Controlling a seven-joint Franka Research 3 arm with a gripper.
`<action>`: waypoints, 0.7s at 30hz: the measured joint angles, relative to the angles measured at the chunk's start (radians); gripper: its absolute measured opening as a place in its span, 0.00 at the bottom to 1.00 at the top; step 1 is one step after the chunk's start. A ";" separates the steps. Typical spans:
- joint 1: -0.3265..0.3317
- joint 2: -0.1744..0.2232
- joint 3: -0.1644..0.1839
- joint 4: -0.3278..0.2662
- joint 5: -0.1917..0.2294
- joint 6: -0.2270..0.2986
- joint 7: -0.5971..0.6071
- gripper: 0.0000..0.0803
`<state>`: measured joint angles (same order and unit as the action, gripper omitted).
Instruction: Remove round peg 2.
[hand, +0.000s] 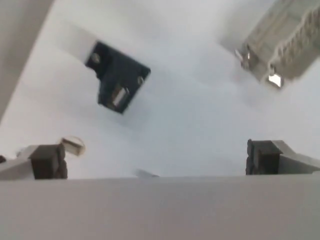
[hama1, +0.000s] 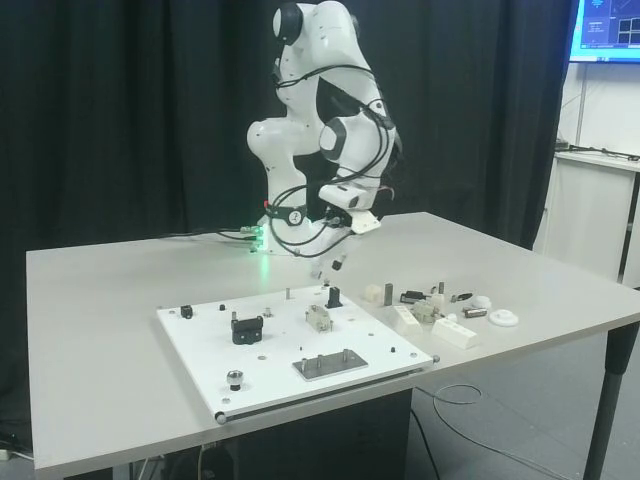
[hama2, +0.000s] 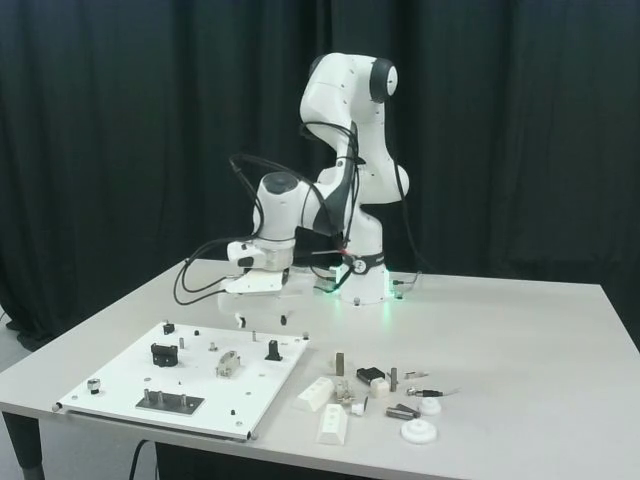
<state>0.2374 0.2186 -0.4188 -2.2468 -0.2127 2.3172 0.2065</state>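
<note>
My gripper (hama1: 330, 268) (hama2: 262, 320) hangs open above the far edge of the white board (hama1: 200, 350) (hama2: 110, 385), with nothing between its fingers. In the wrist view the two fingertips (hand: 47, 161) stand wide apart over the bare board. A small round peg top (hand: 74, 146) shows just beside one fingertip. A thin upright peg (hama1: 288, 293) stands near the board's far edge. A grey plate (hama1: 345, 367) (hama2: 160, 405) at the board's near edge carries two short upright pegs (hama1: 320, 358). I cannot tell which of these is round peg 2.
A black block (hand: 117, 77) (hama1: 247, 328) and a white-grey connector (hand: 280, 45) (hama1: 318, 318) sit on the board. A small upright black piece (hama1: 333, 296) stands below the gripper. Several loose white and grey parts (hama1: 440, 315) (hama2: 380, 400) lie on the table beside the board.
</note>
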 joint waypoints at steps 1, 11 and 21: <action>-0.006 -0.001 0.000 -0.005 0.000 0.002 0.000 1.00; -0.078 -0.011 -0.004 -0.056 0.002 0.029 0.012 1.00; -0.130 -0.019 -0.012 -0.112 0.019 0.071 0.078 1.00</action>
<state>0.1069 0.1997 -0.4308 -2.3586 -0.1935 2.3885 0.2845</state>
